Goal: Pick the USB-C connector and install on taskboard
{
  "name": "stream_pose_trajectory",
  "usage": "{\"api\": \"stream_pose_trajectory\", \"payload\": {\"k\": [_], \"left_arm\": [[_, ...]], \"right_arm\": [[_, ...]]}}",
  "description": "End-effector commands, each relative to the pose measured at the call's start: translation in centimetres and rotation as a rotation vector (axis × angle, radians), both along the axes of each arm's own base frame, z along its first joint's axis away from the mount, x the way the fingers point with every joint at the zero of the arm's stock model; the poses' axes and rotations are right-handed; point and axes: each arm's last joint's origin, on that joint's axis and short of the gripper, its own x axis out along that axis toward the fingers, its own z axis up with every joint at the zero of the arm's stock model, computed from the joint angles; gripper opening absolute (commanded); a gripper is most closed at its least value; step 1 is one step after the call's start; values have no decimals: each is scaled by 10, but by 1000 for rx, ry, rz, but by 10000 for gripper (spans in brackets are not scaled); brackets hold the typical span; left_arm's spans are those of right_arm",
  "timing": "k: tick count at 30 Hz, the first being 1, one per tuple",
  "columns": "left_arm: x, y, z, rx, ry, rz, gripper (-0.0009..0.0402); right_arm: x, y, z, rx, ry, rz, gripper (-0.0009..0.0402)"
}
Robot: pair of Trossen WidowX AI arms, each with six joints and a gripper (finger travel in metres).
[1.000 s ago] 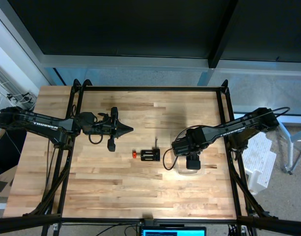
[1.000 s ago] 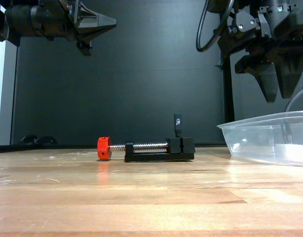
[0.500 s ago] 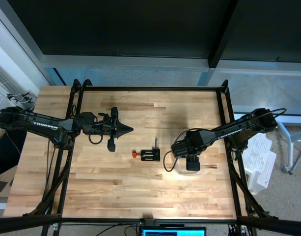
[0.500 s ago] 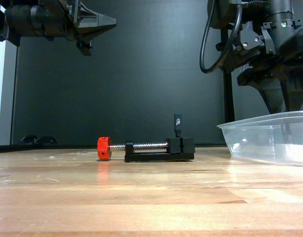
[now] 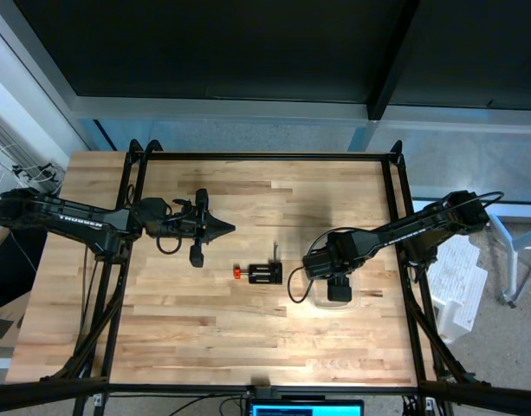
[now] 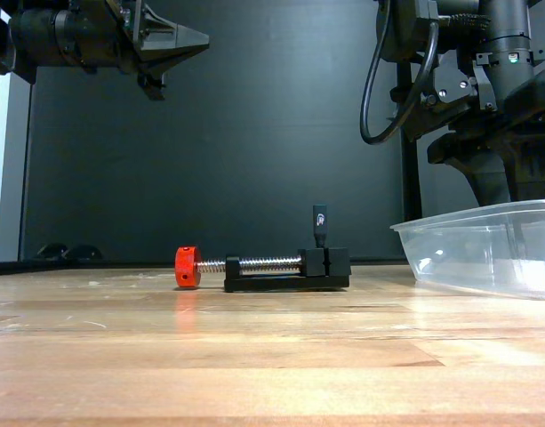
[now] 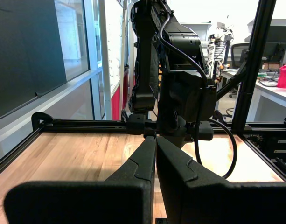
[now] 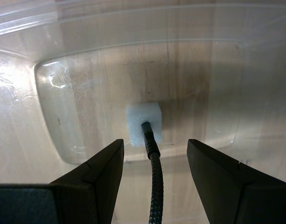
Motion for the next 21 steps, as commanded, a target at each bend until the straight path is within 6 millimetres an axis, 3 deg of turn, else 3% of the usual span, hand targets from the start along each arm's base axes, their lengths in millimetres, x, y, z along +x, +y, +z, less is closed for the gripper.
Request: {"api": "stream_pose_trajectory", "payload": {"k": [1, 21], "left_arm": [[0, 0, 0, 0, 0, 0, 0], [0, 0, 0, 0, 0, 0, 0]], "right_arm": [[-1, 0, -3, 4, 3, 0, 188], [-4, -1, -16, 17, -7, 2, 175]]}}
